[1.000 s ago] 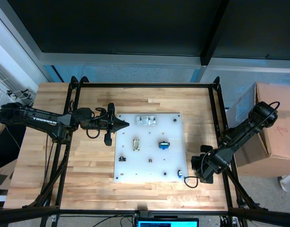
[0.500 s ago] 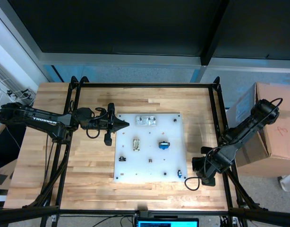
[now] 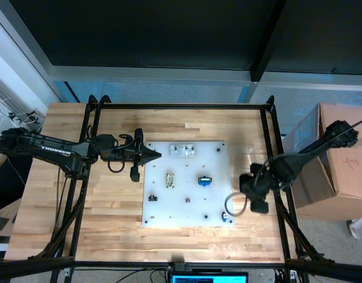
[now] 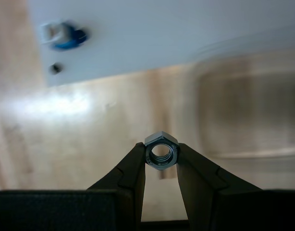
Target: Unfasten the M12 nut and place it in the container
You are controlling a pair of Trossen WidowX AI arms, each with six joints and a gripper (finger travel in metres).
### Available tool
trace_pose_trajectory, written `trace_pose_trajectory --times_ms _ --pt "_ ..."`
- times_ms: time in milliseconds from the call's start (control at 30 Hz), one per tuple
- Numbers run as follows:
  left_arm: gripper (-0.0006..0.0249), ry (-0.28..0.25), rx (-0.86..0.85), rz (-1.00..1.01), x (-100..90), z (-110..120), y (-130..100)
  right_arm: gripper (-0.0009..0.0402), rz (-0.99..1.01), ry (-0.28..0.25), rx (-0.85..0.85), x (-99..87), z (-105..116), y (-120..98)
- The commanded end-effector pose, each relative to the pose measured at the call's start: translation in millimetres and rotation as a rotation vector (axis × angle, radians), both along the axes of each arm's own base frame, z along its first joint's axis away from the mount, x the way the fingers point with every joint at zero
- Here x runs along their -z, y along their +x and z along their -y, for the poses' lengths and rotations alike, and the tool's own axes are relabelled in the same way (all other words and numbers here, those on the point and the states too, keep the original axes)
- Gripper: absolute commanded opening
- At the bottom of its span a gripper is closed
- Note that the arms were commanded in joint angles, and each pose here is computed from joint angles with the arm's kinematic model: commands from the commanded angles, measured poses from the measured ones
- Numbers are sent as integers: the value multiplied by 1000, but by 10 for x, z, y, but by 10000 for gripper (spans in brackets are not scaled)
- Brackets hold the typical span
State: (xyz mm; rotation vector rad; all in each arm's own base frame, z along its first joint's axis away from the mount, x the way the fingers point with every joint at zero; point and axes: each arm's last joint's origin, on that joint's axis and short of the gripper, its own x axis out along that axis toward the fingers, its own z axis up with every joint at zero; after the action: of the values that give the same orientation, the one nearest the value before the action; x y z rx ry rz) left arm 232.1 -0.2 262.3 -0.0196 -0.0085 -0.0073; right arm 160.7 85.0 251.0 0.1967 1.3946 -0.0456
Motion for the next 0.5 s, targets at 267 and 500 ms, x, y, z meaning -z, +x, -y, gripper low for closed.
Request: trace_pose_trajectory --times_ms 267,500 --pt "0 0 0 0 0 -1 1 16 -27 -108 61 54 546 65" --pt "0 0 0 0 0 -1 1 35 -102 -129 70 276 700 7"
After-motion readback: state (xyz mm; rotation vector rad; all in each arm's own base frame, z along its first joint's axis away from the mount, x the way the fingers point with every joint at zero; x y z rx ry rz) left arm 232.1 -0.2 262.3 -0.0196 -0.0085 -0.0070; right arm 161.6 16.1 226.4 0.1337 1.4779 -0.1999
